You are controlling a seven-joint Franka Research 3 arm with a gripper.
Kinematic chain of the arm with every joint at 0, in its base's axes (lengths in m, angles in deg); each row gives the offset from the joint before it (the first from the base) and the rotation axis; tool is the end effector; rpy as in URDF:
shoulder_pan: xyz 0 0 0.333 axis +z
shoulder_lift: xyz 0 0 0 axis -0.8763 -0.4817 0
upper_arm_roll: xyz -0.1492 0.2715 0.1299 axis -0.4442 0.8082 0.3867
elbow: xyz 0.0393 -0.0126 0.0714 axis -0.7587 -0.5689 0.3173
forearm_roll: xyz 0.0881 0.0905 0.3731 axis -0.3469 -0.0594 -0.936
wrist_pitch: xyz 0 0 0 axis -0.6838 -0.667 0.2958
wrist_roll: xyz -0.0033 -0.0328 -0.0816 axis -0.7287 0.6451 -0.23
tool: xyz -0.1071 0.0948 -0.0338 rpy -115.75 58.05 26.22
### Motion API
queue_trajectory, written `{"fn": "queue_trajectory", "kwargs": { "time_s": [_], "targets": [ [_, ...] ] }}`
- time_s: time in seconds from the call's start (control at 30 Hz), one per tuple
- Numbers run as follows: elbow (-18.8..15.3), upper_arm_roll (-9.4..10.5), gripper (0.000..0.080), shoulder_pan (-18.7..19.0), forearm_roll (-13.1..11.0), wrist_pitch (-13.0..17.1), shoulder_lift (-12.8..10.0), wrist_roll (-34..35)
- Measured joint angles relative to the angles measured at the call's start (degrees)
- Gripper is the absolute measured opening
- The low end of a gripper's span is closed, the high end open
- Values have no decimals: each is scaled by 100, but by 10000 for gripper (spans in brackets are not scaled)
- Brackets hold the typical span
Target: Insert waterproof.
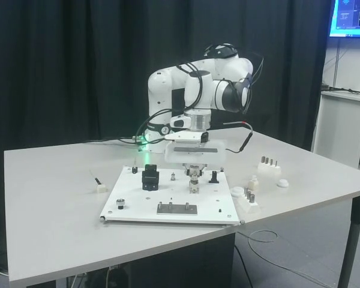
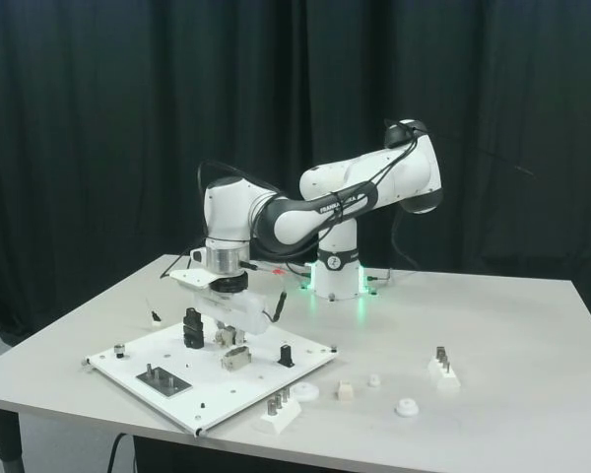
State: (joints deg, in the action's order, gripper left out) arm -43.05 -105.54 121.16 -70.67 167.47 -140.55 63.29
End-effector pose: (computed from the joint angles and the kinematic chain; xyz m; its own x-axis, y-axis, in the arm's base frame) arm 0.5632 -0.1080 0.2177 0.2975 -0.9546 0.0166 -0.9545 -0.2978 -0.0168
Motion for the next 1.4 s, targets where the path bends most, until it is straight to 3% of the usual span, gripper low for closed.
{"fn": "queue_trajectory", "kwargs": {
  "time_s": [0.53,1.4],
  "targets": [
    [-376,53,316,200,-353,52,0,1],
    [-603,173,316,424,-508,448,0,-5]
  ]
}}
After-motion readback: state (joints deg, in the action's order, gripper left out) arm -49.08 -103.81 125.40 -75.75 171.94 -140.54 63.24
